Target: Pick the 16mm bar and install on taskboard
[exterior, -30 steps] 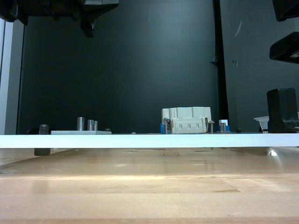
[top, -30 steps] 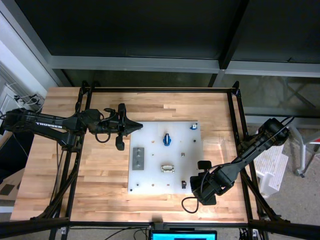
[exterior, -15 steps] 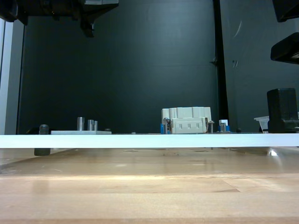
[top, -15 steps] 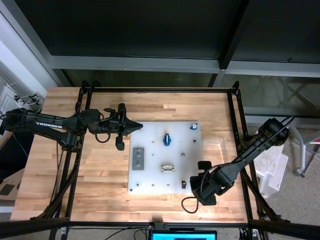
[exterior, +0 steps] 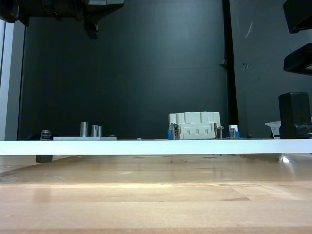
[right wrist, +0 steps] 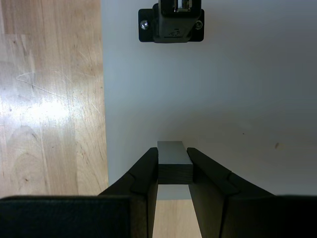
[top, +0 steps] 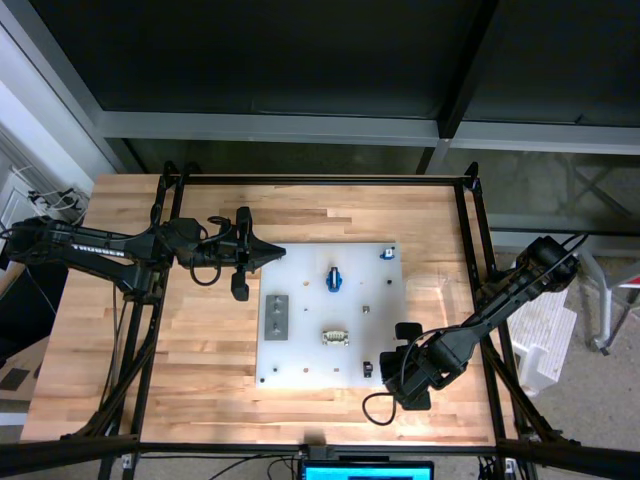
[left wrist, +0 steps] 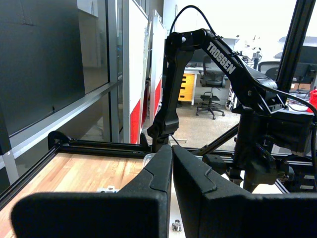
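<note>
From above, the left gripper (top: 268, 256) hangs over the counter (top: 200, 380) just beside the far left corner of the white board (top: 300, 350), pointing toward it, while the right gripper (top: 400, 374) sits over the board's near right corner, close to a small black connector (top: 368, 368). A grey plate (top: 275, 318) lies on the board's left half, well apart from the right gripper. From counter height, the left gripper (exterior: 92, 27) shows high at the left, the plate (exterior: 84, 138) carries short metal pegs, and a pale connector block (exterior: 195, 125) stands mid-board. The left wrist camera shows that gripper's jaws pressed together with nothing between them. The right wrist camera shows the right gripper (right wrist: 173, 155) with its jaws clamped on the grey bar (right wrist: 174, 167), which is held above the board's edge where white meets wood, clear of any seat, the black connector (right wrist: 171, 22) ahead of it.
</note>
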{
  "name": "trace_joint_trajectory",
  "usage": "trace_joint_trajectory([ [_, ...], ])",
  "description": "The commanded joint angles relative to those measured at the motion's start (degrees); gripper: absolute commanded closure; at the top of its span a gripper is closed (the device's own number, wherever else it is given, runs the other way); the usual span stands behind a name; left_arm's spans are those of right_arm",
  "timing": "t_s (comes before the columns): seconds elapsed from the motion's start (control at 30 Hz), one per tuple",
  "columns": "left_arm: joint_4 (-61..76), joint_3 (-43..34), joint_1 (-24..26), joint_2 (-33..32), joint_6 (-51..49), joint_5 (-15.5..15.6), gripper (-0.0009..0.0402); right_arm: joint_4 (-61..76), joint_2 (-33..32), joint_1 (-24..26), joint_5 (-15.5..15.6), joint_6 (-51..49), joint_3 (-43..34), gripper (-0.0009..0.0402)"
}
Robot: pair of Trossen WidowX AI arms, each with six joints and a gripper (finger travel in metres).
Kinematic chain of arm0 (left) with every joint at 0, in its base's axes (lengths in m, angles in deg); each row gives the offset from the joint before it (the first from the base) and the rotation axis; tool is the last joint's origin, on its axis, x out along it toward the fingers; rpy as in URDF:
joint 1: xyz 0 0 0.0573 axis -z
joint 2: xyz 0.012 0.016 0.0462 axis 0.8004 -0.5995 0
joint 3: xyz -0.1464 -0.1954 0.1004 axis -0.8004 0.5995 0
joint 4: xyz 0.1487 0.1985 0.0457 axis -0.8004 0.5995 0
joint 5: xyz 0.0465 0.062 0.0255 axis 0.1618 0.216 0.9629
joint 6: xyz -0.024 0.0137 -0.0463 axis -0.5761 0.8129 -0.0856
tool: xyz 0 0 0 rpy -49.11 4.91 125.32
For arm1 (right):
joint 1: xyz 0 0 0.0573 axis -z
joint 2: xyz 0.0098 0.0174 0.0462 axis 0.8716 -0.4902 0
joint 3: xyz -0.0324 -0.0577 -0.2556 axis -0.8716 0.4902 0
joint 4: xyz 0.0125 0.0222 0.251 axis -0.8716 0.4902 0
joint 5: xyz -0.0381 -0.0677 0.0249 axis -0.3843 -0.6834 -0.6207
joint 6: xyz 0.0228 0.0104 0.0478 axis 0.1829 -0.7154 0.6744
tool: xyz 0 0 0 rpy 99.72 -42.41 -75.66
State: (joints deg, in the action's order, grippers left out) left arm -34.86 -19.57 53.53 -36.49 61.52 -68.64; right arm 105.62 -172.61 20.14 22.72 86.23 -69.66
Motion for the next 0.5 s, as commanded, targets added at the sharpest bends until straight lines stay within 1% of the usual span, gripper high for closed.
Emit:
trace_joint_trajectory([
  [0.03, 0.0, 0.0, 0.0, 0.0, 0.0, 0.0, 0.0393, -0.2, 0.0, 0.0, 0.0, -0.1, 0.3, 0.0385],
  [0.27, 0.0, 0.0, 0.0, 0.0, 0.0, 0.0, 0.0393, -0.5, 0.0, 0.0, 0.0, -0.1, 0.7, 0.038],
  [0.5, 0.0, 0.0, 0.0, 0.0, 0.0, 0.0, 0.0393, -0.7, 0.0, 0.0, 0.0, -0.1, 0.8, 0.0336],
])
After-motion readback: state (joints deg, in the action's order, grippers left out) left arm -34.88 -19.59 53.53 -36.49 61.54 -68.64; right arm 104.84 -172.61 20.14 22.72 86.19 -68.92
